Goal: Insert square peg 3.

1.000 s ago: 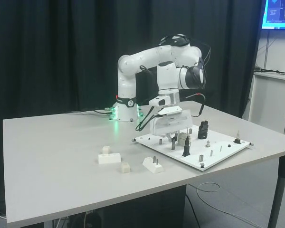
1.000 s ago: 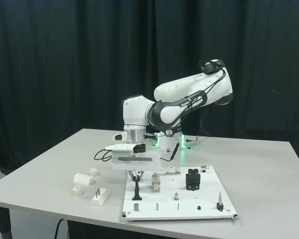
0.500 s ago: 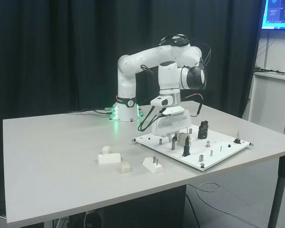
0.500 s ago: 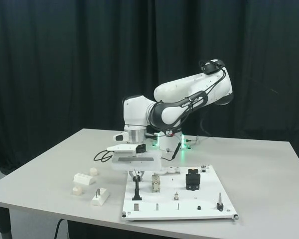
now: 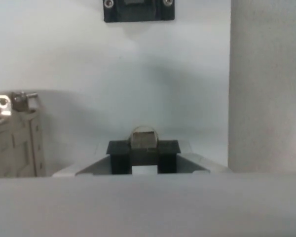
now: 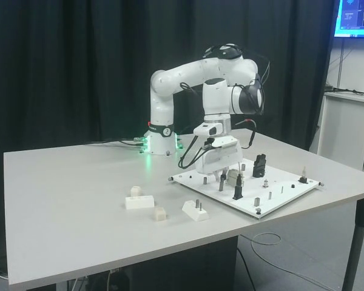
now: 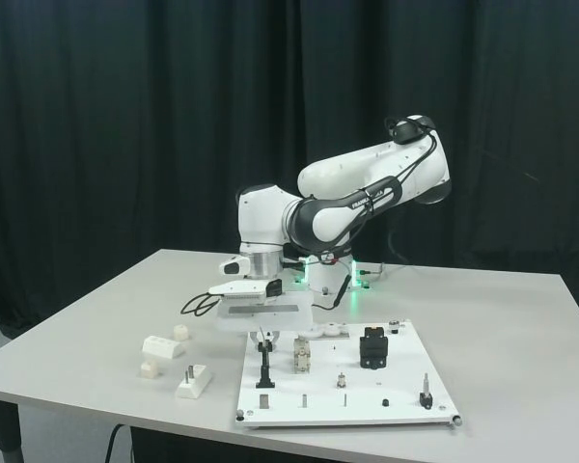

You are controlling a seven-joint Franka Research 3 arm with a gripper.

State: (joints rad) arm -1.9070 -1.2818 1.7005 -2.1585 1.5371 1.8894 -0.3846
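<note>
From my remote seat I see the gripper [image 5: 144,160] poised over the white board [image 6: 279,195] on the desk [image 6: 67,200], its black fingers [image 5: 119,157] clenched on the square peg [image 5: 143,138], which stands upright between them.
</note>
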